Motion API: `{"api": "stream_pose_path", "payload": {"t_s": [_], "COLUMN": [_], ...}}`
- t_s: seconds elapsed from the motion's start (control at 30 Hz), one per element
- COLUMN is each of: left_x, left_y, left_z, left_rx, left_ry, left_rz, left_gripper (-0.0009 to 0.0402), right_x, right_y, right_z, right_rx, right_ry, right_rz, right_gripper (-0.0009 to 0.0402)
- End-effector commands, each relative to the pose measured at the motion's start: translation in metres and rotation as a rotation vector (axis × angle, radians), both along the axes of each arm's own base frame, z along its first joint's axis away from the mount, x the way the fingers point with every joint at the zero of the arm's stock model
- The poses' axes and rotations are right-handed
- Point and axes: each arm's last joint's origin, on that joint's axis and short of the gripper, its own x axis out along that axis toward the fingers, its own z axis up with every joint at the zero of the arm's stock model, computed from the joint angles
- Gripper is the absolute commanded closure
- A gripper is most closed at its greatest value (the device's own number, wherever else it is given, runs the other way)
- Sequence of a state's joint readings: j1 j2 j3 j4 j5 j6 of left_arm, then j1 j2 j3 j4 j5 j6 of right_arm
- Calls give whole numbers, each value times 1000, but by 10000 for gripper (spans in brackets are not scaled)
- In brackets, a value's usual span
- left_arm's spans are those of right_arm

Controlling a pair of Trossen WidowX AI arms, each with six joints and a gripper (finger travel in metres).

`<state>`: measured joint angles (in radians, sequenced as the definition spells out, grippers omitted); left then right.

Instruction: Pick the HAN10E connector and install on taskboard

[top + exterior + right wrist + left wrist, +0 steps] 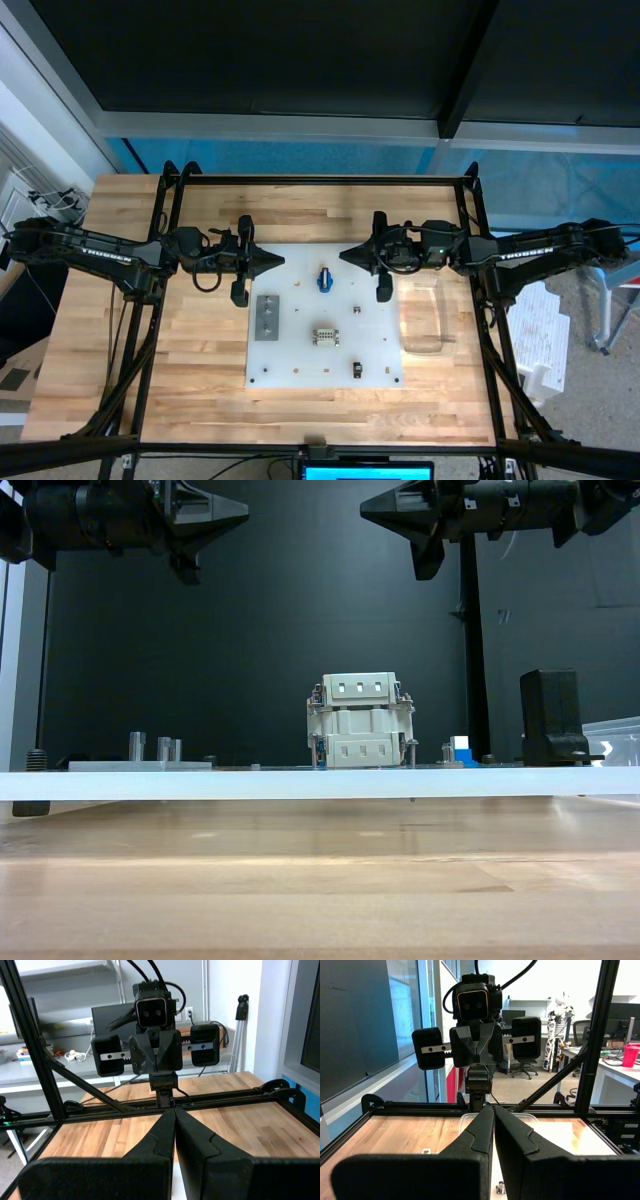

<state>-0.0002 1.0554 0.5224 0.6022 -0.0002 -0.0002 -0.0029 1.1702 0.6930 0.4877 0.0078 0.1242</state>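
HAN10E connector (pixel 323 337), a small pale grey rectangular plastic block, sits mid-board on the large flat white taskboard (pixel 290 370). The left gripper (pixel 275 261) and right gripper (pixel 348 256) hover over its far edge, tips pointing inward.

From the low view, the connector forms the upper of 2 boxy matte tiers, with 3 square windows, over a beige socket (pixel 358 748).

Wrist views show both pairs of black fingers (pixel 475 1135) (pixel 160 1137) pressed together, holding nothing.

It looks seated. Check it sits level, and make any further press straight down and even.
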Motion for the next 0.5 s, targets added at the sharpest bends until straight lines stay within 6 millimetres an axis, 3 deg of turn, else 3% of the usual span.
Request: {"api": "stream_pose_path", "payload": {"t_s": [0.03, 0.5], "left_x": [0, 0], "left_y": [0, 0], "left_z": [0, 0], "left_rx": [0, 0], "left_ry": [0, 0], "left_rz": [0, 0], "left_gripper": [392, 392], "right_x": [-2, -3], "right_y": [0, 0], "right_z": [-4, -6], "right_rx": [-2, -25], "right_ry": [-10, -12], "right_rz": [-1, -18], "right_gripper": [393, 393]}}
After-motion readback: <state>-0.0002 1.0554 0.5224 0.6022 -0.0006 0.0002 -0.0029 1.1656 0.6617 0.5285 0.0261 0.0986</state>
